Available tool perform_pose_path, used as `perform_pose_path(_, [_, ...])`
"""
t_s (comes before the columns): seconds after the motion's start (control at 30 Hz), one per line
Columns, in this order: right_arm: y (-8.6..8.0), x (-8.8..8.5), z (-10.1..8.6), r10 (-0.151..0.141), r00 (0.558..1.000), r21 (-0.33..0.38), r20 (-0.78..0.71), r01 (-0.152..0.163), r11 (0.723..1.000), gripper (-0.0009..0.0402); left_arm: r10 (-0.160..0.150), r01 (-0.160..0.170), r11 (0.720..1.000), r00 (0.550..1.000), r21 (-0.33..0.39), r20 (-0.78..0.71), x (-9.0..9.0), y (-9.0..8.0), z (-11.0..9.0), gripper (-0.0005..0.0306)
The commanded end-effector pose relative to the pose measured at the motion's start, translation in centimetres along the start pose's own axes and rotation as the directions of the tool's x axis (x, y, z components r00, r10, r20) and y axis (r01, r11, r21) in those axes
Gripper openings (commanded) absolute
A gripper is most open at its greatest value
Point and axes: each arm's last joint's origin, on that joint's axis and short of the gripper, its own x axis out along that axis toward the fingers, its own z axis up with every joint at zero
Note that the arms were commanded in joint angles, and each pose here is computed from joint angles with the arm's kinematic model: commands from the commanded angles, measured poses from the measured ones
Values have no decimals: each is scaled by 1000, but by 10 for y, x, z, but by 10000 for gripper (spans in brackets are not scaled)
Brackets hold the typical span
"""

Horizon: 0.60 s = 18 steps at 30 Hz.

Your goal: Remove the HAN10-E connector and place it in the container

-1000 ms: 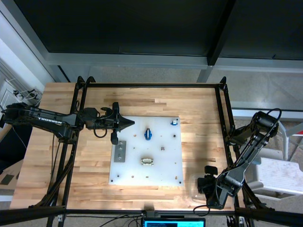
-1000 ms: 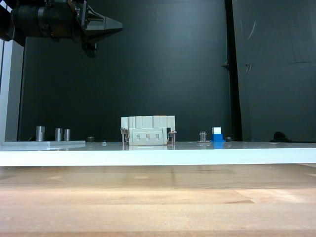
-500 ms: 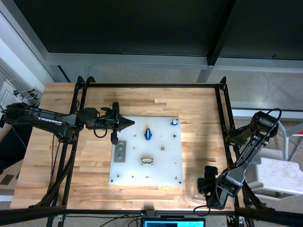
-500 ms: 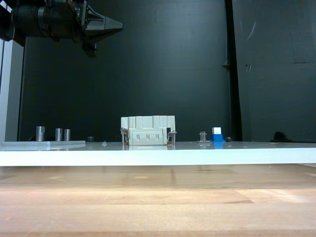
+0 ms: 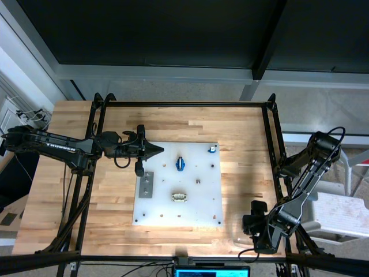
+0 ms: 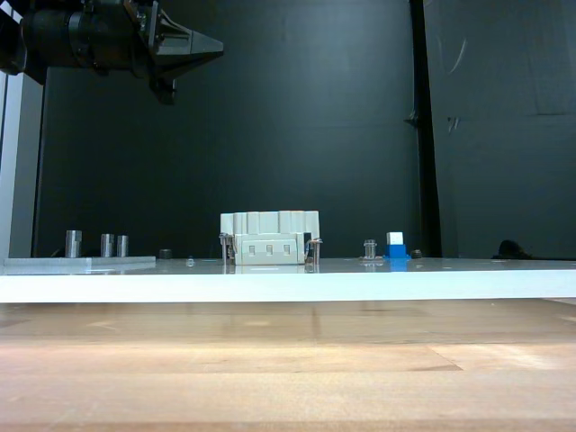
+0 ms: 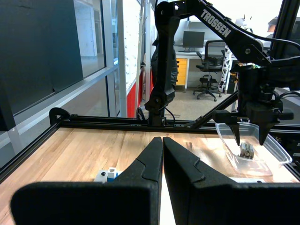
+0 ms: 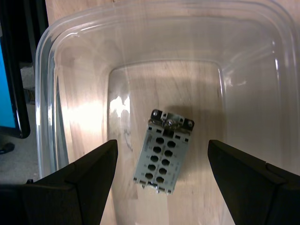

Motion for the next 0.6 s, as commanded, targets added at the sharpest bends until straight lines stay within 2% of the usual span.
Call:
perform_pose_path(0.03, [-1,-6,0,12,1000,10,-1,-12,1000,270,0,0,1000,1000,0,0,0,0,0,0])
perform_pose_path(0.2, [-1,-17,0,-11,1000,0,-13,11,1000,270,0,0,1000,1000,0,0,0,0,0,0])
perform_pose_path(0.6, [1,-21,0,-3,1000,-2,-12,3,1000,270,0,0,1000,1000,0,1,0,0,0,0])
